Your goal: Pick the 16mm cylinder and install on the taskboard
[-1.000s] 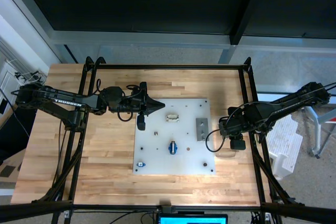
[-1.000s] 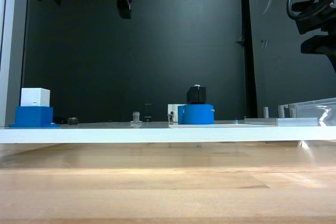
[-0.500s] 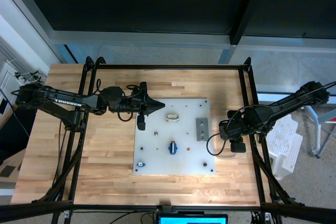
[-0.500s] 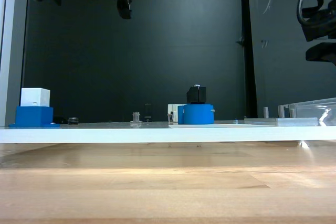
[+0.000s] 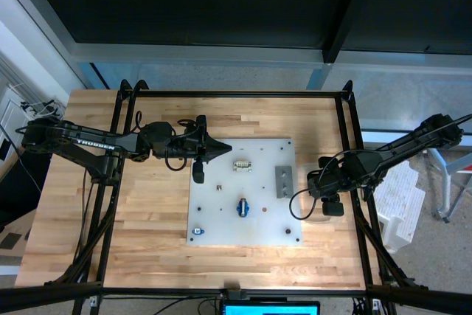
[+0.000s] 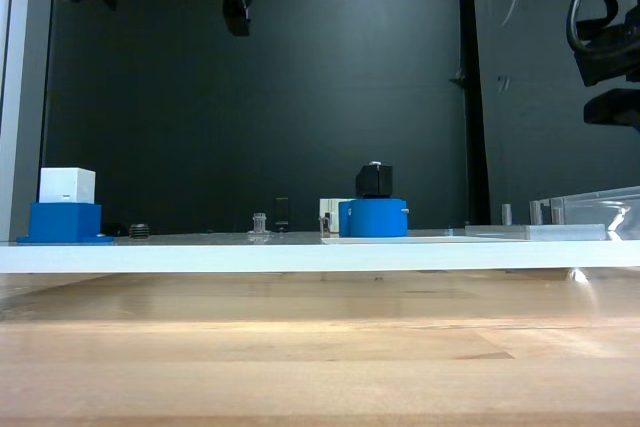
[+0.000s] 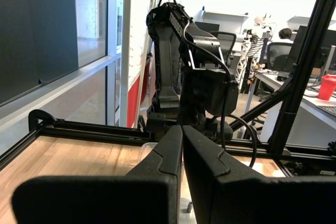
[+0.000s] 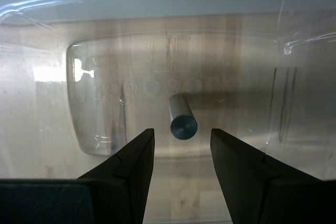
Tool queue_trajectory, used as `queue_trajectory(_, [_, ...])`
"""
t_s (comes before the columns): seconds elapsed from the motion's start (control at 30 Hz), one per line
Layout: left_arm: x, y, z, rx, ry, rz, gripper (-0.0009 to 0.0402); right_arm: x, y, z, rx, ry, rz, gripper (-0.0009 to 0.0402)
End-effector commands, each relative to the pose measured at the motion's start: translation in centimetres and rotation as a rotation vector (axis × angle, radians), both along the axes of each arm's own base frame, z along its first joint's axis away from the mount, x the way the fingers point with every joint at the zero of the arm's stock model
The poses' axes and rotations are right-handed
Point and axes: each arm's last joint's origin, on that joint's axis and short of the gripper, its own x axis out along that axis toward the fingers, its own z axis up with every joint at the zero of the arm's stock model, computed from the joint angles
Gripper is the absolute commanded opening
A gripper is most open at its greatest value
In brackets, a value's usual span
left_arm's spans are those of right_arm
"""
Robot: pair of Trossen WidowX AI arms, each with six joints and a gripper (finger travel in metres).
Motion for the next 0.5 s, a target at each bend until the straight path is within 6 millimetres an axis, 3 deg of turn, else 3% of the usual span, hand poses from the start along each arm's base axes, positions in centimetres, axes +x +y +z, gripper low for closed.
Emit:
queue_trajectory(0.03, [0.0,0.0,0.02,0.0,-0.001,0.0,0.0,-0.05,0.0,-0.15,-0.001,0.002,-0.001,0.0147])
queue_trajectory(0.5, [0.0,0.0,0.02,0.0,-0.001,0.0,0.0,-0.28,0.03,-1.13,0.002,0.004,-0.02,0.0147])
